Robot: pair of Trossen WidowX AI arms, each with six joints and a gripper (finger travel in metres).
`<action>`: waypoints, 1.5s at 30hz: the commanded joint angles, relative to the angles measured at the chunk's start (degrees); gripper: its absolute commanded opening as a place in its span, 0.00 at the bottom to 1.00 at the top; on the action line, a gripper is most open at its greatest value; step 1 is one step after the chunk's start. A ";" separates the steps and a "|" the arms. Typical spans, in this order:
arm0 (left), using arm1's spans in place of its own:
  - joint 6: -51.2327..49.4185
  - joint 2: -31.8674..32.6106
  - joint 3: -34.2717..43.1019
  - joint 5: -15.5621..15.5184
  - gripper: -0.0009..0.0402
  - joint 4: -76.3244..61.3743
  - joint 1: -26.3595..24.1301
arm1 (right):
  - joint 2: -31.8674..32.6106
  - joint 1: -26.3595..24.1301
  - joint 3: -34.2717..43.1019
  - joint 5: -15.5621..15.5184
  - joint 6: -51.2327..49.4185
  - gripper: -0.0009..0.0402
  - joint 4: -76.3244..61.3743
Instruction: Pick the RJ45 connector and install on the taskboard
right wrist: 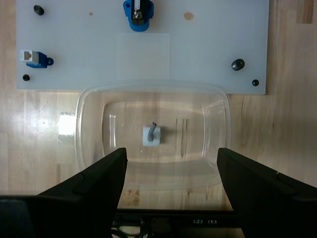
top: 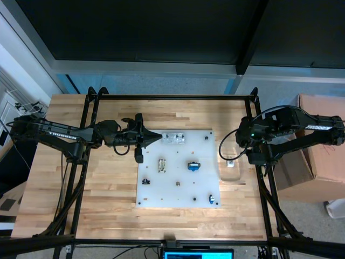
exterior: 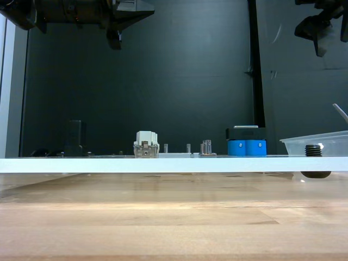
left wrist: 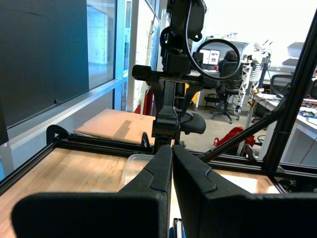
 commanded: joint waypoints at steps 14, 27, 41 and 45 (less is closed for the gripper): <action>0.00 0.00 0.02 0.00 0.02 -0.02 0.02 | 2.51 0.11 -2.82 -0.22 0.04 0.57 -1.33; 0.00 0.00 0.02 0.00 0.02 0.00 0.02 | 2.54 0.48 -10.78 -0.81 2.19 0.58 1.84; 0.00 0.00 0.02 0.00 0.02 -0.02 0.02 | 2.54 0.98 -20.50 -1.92 3.08 0.59 10.69; 0.00 0.00 0.02 0.00 0.02 0.00 0.02 | 2.54 1.09 -23.23 -2.05 3.65 0.58 13.44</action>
